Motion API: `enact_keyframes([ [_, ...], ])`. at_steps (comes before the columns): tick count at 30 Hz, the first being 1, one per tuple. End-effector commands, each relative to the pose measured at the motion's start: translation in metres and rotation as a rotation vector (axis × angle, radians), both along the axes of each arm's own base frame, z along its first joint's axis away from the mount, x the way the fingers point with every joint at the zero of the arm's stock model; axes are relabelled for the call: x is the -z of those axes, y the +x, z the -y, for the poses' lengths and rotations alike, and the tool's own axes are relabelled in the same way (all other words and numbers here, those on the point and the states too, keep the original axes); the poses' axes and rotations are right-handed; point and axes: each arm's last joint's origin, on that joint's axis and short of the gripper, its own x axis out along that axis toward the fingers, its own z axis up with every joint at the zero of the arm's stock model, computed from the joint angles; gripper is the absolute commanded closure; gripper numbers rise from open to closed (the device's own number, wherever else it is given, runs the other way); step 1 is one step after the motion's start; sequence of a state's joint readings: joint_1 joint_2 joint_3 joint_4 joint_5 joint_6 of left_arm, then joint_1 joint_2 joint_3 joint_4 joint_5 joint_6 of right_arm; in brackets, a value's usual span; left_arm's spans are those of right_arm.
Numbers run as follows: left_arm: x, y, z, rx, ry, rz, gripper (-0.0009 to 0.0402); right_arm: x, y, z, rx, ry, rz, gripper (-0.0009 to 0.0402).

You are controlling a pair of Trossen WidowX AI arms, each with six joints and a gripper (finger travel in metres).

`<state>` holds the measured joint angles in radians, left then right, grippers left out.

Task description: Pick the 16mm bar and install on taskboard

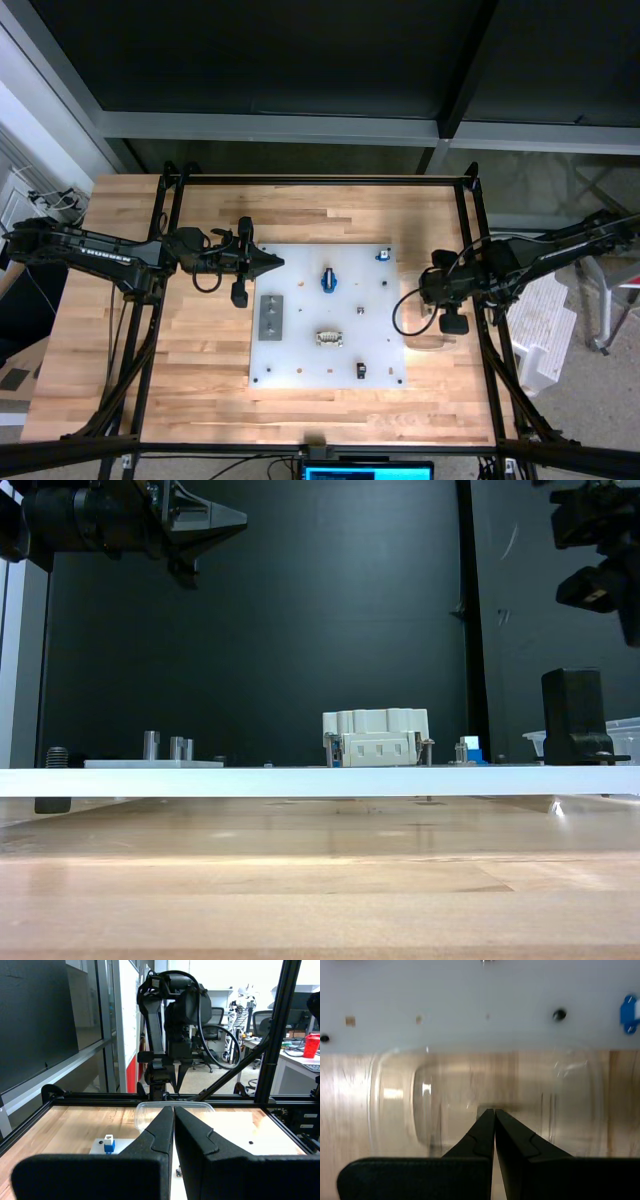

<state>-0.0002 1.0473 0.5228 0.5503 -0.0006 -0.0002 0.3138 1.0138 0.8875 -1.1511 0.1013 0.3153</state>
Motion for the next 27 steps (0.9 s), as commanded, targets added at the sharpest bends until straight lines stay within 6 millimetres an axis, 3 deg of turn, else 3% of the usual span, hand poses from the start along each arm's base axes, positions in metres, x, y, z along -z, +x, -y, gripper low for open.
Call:
enact_keyframes([
  [1,0.000,0.000,0.000,0.000,0.000,0.000,0.0393,0.004,-0.001,-0.003,-0.002,-0.021,-0.041,0.0393],
  [18,0.000,0.000,0.000,0.000,0.000,0.000,0.0393,0.025,-0.006,-0.004,0.002,-0.035,-0.124,0.0392],
  [27,0.000,0.000,0.000,0.000,0.000,0.000,0.0393,0.028,-0.006,-0.004,-0.059,-0.051,-0.127,0.0372],
])
